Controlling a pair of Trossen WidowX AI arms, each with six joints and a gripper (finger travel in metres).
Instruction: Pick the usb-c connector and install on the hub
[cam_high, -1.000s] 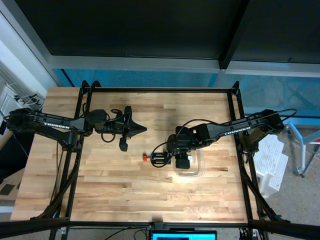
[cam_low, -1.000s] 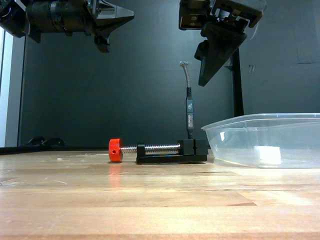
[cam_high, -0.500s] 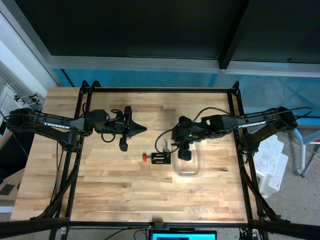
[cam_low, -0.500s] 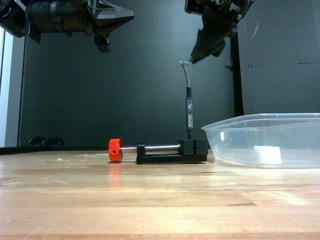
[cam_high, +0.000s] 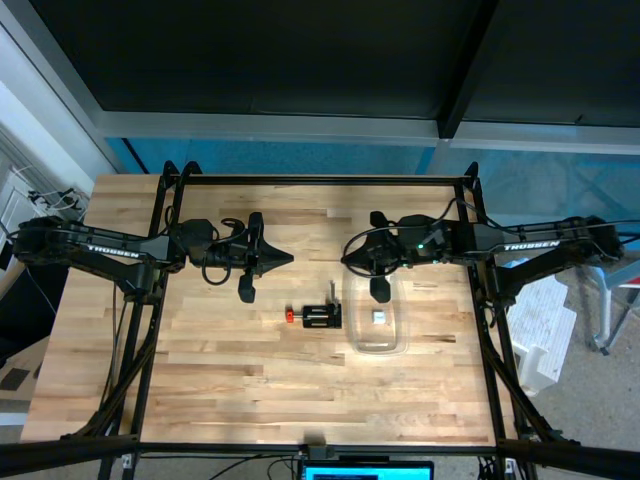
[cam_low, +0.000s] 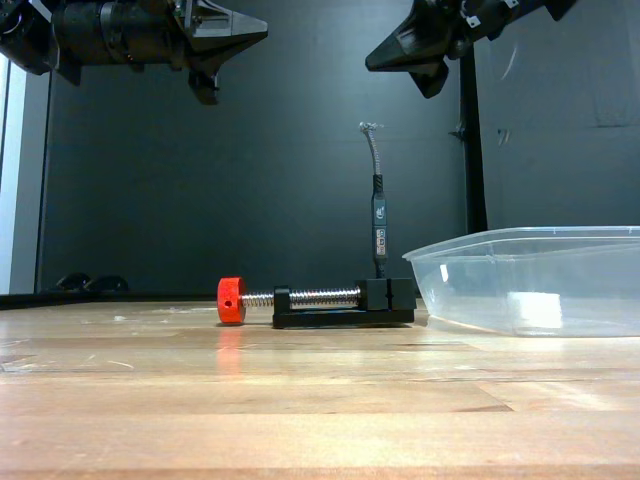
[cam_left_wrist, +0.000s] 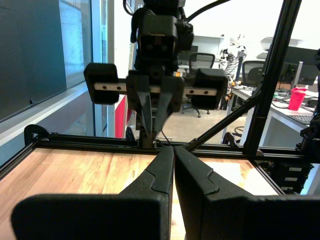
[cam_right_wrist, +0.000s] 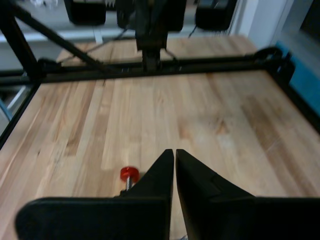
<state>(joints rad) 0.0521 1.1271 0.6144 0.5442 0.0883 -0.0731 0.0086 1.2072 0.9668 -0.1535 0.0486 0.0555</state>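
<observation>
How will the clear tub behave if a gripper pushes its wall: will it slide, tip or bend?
The tub looks low and thin-walled, so it would probably slide on the table rather than tip. Its wall may flex. It holds only a small pale piece, perhaps the connector, so it seems light. The left gripper and right gripper hang shut, high above.

Even overhead light, soft shadows, mild blur

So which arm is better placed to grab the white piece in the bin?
Right: the right end effector hangs near the bin holding the white piece; the left end effector sits farther off, past the clamp. Both are shut and raised.
</observation>
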